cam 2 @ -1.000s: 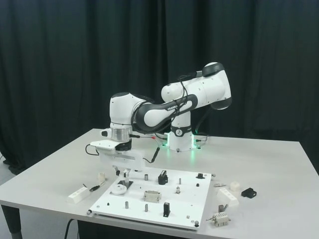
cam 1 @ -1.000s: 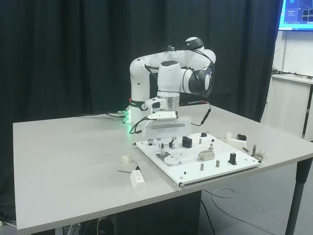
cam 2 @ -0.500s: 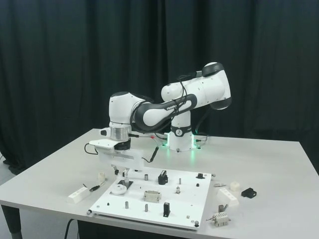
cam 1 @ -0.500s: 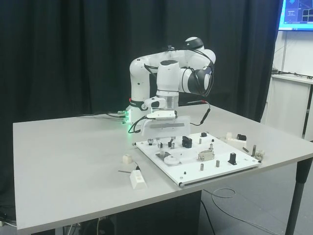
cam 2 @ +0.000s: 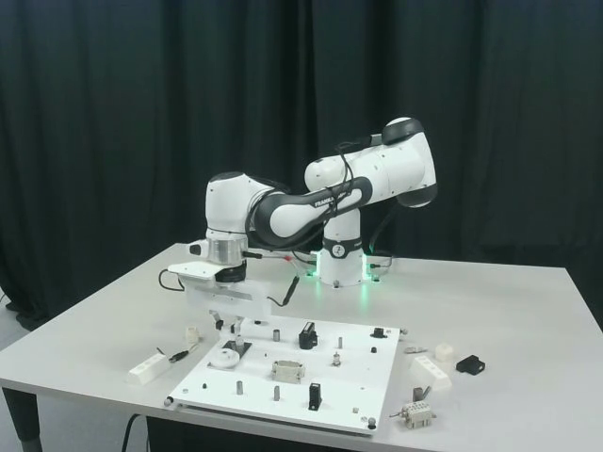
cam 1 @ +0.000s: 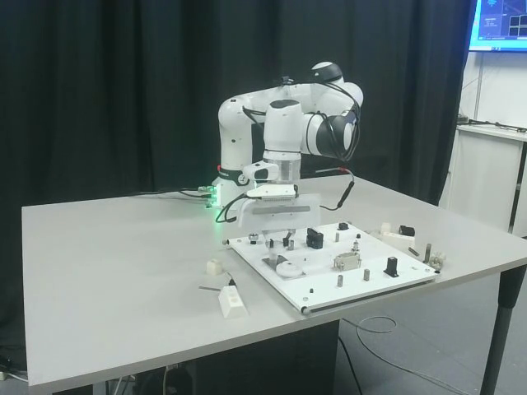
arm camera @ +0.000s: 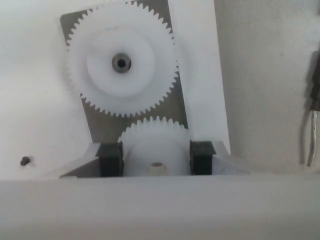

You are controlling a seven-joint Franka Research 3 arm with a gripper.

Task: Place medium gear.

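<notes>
The white medium gear (arm camera: 155, 142) sits between the two black pads (arm camera: 111, 159) of my gripper (arm camera: 156, 159), which is shut on it. Its teeth lie close to those of the large white gear (arm camera: 121, 62), which rests on a peg on a grey plate (arm camera: 102, 127). In the room views my gripper (cam 1: 280, 241) (cam 2: 231, 328) hangs just over the near-left part of the white board (cam 1: 370, 284) (cam 2: 358, 377), beside the large gear (cam 1: 288, 267) (cam 2: 224, 358). The medium gear is too small to make out there.
The board carries several black and grey fittings and pegs. A white block (cam 1: 232, 303) and a small white cube (cam 1: 214, 266) lie on the table left of the board. Loose parts (cam 1: 403, 230) lie to its right, among them a connector (cam 2: 415, 412).
The arm's wrist and gripper have risen slightly above the board. Nothing else has moved.
</notes>
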